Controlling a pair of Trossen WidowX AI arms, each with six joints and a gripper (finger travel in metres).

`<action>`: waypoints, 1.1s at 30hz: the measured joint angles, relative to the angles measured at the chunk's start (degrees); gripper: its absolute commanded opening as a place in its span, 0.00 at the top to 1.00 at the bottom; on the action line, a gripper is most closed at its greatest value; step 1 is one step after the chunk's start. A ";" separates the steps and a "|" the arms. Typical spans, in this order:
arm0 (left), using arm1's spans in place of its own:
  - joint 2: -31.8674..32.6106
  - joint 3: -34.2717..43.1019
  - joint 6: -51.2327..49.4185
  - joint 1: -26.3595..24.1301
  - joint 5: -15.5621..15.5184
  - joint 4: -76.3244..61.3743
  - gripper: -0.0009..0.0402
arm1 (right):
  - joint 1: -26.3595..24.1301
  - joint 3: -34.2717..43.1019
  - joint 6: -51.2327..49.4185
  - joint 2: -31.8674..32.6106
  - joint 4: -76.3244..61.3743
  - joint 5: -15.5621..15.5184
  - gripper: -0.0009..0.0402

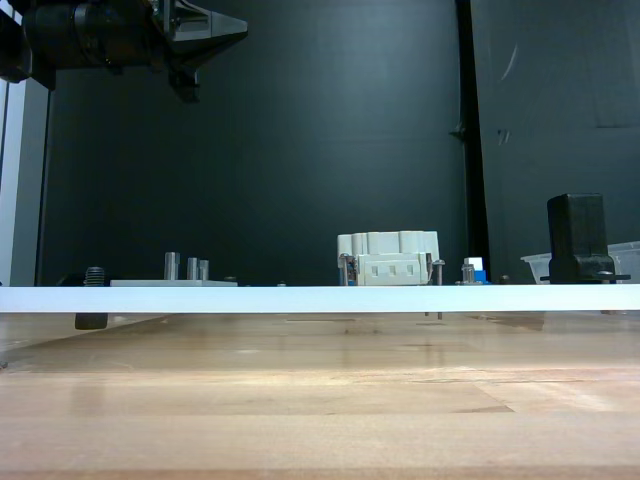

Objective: Remove the HAN10E connector from the taskboard and place in the container

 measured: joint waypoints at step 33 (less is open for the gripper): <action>0.00 0.00 0.00 0.00 0.00 0.00 0.98 | -33.07 -10.73 -16.85 -14.16 -4.28 -2.14 0.97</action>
